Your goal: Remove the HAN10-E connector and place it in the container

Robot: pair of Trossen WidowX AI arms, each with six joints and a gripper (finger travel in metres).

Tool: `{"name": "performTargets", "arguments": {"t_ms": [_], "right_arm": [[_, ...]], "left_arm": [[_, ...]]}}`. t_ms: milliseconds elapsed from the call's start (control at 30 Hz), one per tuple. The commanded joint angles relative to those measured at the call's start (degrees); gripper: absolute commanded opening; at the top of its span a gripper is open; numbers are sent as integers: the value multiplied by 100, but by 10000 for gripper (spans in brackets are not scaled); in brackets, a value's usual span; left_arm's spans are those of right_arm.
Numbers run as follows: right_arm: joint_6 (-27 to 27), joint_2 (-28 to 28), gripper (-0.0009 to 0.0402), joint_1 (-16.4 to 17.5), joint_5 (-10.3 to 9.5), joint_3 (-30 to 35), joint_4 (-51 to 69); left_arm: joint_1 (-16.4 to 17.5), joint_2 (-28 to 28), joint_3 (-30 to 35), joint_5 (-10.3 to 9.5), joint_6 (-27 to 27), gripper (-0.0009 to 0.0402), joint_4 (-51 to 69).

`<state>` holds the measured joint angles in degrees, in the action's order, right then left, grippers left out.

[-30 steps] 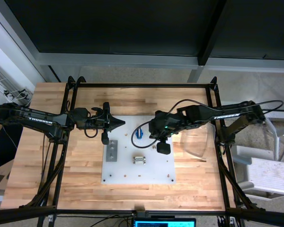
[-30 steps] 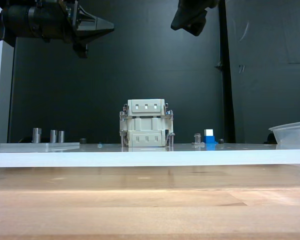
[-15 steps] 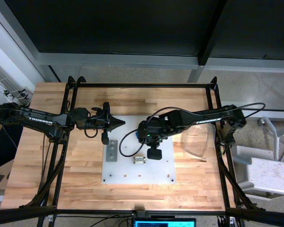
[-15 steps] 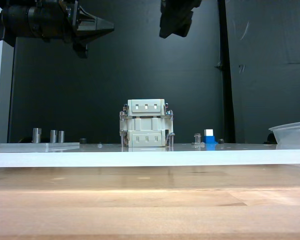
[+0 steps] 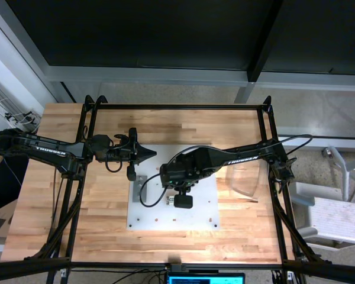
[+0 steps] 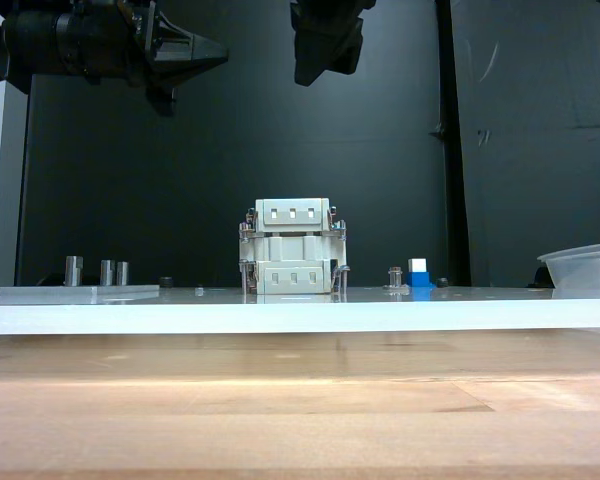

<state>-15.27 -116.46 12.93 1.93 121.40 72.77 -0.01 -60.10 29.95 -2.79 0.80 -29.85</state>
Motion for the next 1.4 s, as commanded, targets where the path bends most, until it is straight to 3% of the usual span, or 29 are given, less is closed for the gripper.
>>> {"name": "performTargets", "arguments": {"t_ms": [33, 300, 400, 833, 1000, 1400], "right_arm": [[-101, -177, 0, 72, -2, 168, 70], [-181, -420, 1, 175, 9, 247, 52], [-170, -522, 16, 205, 109, 247, 48], [-229, -605, 216, 247, 168, 0, -188], [-212, -605, 269, 254, 164, -181, -428], [-181, -605, 283, 275, 155, -634, -935]], "left_arm": [[2, 0, 0, 2, 0, 0, -2], [0, 0, 0, 0, 0, 0, 0], [0, 0, 0, 2, 0, 0, 0], [0, 0, 0, 2, 0, 0, 0], [2, 0, 0, 0, 0, 0, -2], [0, 0, 0, 2, 0, 0, 0]]}}
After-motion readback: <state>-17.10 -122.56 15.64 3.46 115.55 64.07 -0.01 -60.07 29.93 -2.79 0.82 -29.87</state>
